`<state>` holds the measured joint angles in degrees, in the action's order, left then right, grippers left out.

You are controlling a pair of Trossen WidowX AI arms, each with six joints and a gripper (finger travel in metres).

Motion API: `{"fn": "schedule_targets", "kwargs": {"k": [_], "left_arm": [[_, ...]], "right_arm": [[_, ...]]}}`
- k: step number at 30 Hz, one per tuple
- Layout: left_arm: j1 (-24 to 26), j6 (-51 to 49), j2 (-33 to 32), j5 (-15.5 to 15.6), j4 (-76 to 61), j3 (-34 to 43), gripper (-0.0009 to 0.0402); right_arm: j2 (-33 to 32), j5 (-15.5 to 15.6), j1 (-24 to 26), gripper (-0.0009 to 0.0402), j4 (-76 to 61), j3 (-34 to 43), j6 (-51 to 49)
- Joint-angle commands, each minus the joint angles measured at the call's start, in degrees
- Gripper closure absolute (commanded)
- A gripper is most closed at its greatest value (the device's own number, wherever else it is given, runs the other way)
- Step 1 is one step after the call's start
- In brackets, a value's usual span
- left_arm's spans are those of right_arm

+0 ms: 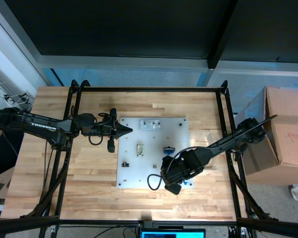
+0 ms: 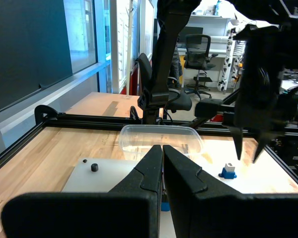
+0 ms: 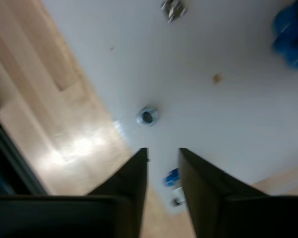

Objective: Unfasten the M12 nut and place it in the container

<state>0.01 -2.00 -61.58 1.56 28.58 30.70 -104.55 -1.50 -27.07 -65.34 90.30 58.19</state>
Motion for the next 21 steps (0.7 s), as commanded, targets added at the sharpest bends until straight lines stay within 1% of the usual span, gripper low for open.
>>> {"fn": "schedule_targets", "kwargs": {"k": [1, 4, 6, 10, 12, 15, 18, 21], "left_arm": [[0.00, 0.00, -0.02, -0.02, -0.02, 0.02, 0.0393], [0.00, 0.00, -0.02, 0.00, 0.00, 0.02, 0.0393], [0.00, 0.00, -0.02, -0.02, 0.00, 0.02, 0.0393], [0.00, 0.00, -0.02, 0.00, 0.00, 0.02, 0.0393], [0.00, 0.00, -0.02, 0.00, 0.00, 0.02, 0.0393], [0.00, 0.00, -0.02, -0.02, 0.00, 0.02, 0.0393], [0.00, 0.00, -0.02, 0.00, -0.02, 0.02, 0.0393], [0.00, 0.00, -0.02, -0.02, 0.00, 0.02, 0.0393]], "right_arm": [[-1.46, 0.04, 0.09, 0.0221, -0.17, -0.04, 8.48], [-2.89, 0.13, 0.20, 0.0166, 0.02, -0.07, 15.04], [-3.58, 0.15, 0.28, 0.0137, 0.33, -0.07, 18.18], [-5.57, 0.02, 0.72, 0.0102, 2.62, -0.07, 20.52], [-6.67, 0.92, 0.83, 0.0097, 3.58, -0.07, 20.61], [-8.33, 1.68, 0.85, 0.0100, 5.62, -0.07, 20.61], [-9.79, 3.21, 0.87, 0.0111, 6.88, -0.07, 20.61], [-11.21, 3.69, 0.90, 0.0128, 7.26, -0.07, 20.92]]}}
